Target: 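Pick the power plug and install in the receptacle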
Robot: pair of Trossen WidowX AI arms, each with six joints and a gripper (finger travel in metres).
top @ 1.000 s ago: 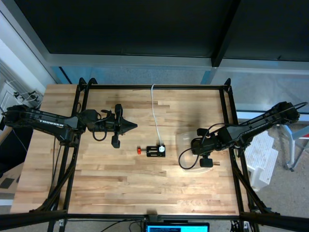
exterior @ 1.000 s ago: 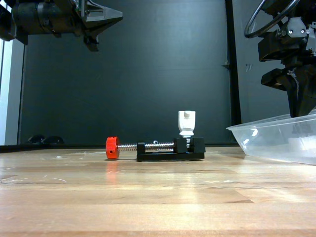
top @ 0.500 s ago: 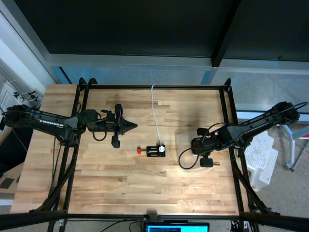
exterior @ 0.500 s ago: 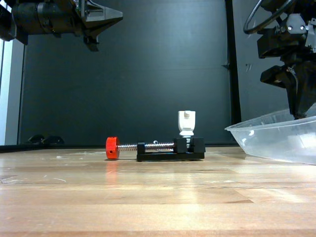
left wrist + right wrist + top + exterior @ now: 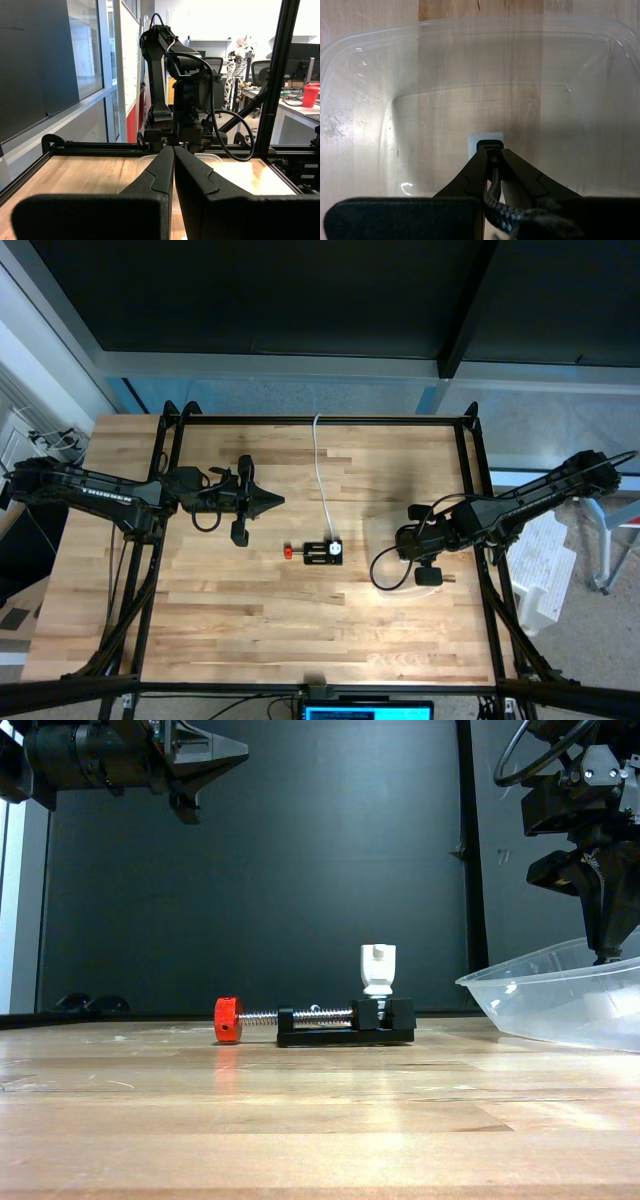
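Observation:
My right gripper is shut on the power plug, a tiny black piece with a braided cord trailing back between the fingers. It hangs just above the floor of a clear plastic tray, over a small white square bit. From above, the right gripper sits at the tray's near side. The receptacle stands upright in a black vise with an orange-red knob at mid-table. My left gripper hovers shut and empty, high at the left.
A white cord runs from the receptacle to the table's far edge. The clear tray lies right of the vise. A black frame borders the table.
My right gripper has risen slightly inside the tray, and the tray's rim has tipped up a little on the right. The left arm has not moved.

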